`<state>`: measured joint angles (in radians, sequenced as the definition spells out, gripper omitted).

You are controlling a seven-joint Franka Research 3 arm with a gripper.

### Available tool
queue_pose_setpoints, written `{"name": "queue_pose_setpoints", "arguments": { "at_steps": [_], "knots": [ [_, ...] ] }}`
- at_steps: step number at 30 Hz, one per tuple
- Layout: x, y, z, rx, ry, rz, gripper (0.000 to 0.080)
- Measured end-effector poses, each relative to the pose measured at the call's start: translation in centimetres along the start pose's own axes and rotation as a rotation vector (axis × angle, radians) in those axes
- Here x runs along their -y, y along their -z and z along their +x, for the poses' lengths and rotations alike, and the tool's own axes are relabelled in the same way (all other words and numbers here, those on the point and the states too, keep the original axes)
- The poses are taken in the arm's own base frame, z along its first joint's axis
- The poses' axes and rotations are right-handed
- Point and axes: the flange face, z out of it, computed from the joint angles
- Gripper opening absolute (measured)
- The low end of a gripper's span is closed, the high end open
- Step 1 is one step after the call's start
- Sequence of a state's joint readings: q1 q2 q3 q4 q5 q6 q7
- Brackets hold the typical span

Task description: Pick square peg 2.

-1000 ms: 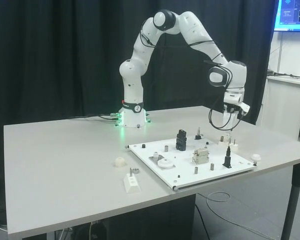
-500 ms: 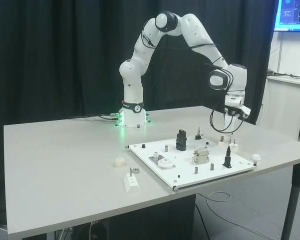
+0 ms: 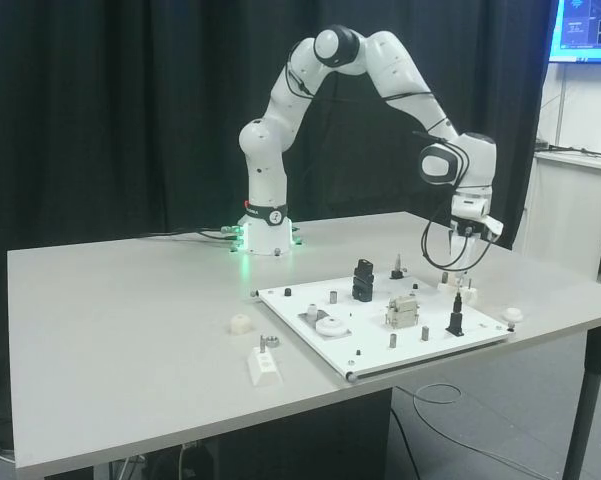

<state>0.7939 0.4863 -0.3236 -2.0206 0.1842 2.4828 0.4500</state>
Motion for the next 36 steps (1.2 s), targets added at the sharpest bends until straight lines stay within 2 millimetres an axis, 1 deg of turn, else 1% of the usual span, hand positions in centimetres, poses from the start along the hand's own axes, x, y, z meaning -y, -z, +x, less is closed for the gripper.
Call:
{"name": "queue_pose_setpoints", "arguments": {
  "at_steps": [24, 25, 34, 35, 36],
  "knots": [
    [-0.1, -1.0, 0.2, 0.005, -0.006, -0.012, 0.0800],
    [-0.1, -1.0, 0.2, 0.005, -0.006, -0.012, 0.0653],
    [0.0, -1.0, 0.3, 0.003, -0.010, -0.011, 0.0653],
    [0.0, -1.0, 0.4, 0.003, -0.010, -0.011, 0.0300],
    [0.0, -1.0, 0.4, 0.002, -0.010, -0.010, 0.0300]
  ]
}}
